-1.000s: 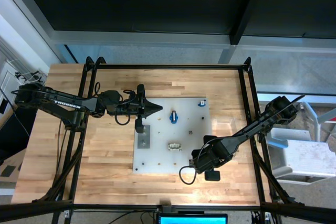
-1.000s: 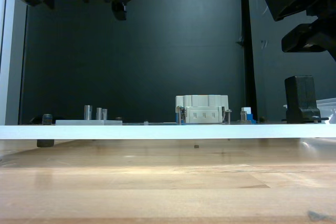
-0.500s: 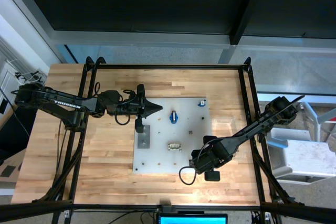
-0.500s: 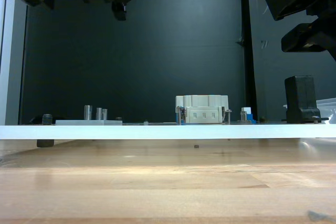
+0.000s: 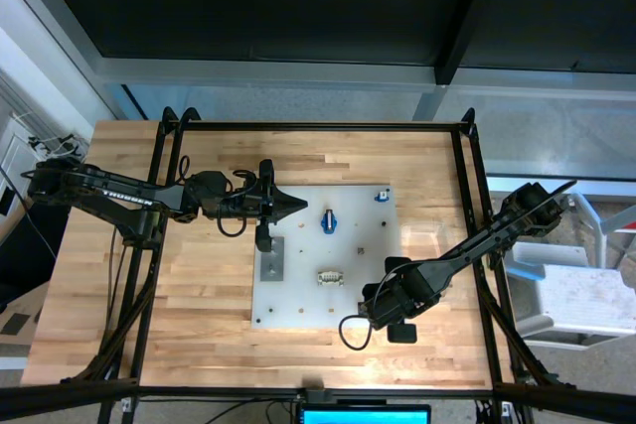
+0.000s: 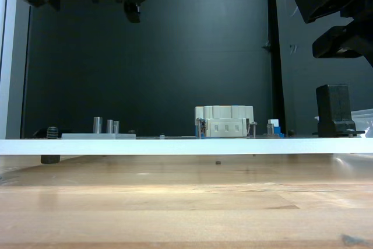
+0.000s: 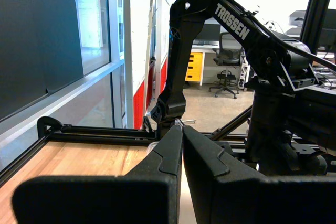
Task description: Pick the 16mm bar and place in it's hole on the taskboard
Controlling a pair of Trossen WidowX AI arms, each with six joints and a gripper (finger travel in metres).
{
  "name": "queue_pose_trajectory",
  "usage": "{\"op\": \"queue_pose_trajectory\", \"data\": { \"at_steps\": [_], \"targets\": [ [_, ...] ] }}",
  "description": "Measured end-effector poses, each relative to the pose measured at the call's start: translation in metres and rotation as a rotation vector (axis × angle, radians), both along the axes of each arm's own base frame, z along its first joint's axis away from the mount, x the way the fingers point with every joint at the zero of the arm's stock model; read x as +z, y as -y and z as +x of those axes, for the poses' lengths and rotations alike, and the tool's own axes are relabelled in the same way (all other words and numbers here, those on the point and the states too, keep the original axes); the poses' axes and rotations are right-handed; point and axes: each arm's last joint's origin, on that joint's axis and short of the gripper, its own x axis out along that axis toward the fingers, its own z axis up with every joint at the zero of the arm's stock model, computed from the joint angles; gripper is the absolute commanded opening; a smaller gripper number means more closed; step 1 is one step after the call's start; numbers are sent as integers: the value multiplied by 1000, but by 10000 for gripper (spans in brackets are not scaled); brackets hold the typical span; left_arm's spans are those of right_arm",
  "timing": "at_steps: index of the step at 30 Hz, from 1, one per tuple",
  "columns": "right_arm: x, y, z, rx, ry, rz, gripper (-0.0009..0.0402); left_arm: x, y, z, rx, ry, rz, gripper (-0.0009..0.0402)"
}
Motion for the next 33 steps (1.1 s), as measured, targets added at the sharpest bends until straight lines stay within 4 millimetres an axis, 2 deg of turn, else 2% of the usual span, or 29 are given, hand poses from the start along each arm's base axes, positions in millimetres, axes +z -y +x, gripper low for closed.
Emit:
{"op": "queue_pose_trajectory", "data": {
  "at_steps": [33],
  "targets": [
    [4,2,-2,16,4,-8,0,0,0,0,0,0,0,0]
  ]
}}
